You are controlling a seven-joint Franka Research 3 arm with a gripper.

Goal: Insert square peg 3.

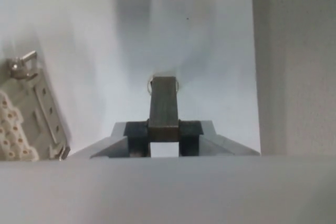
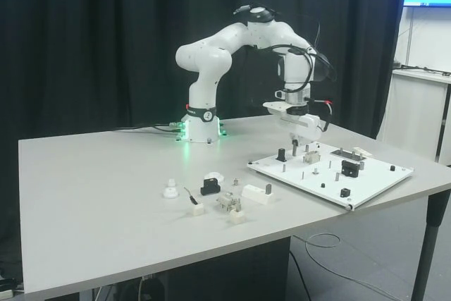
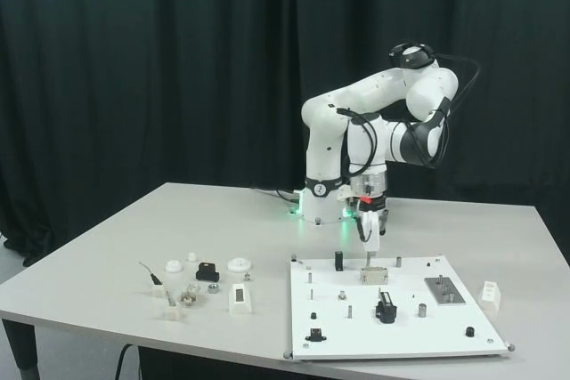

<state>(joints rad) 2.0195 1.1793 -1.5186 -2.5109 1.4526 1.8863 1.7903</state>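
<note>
In the wrist view my gripper [image 1: 164,136] is shut on a dark grey square peg [image 1: 164,106]. The peg points down at the white board [image 1: 210,51], and its far end meets a small ringed hole there; how deep it sits I cannot tell. In both room views the gripper [image 2: 304,132] [image 3: 370,242] hangs upright just over the far part of the board [image 2: 380,177] [image 3: 401,335], next to a pale connector block [image 1: 23,124] [image 3: 374,275].
The board carries several small black and grey fittings and posts [image 3: 385,309]. Loose small parts [image 2: 211,195] [image 3: 205,282] lie on the grey table beside the board, among them a white block [image 2: 257,193] [image 3: 240,298]. The arm's base [image 2: 201,128] glows green.
</note>
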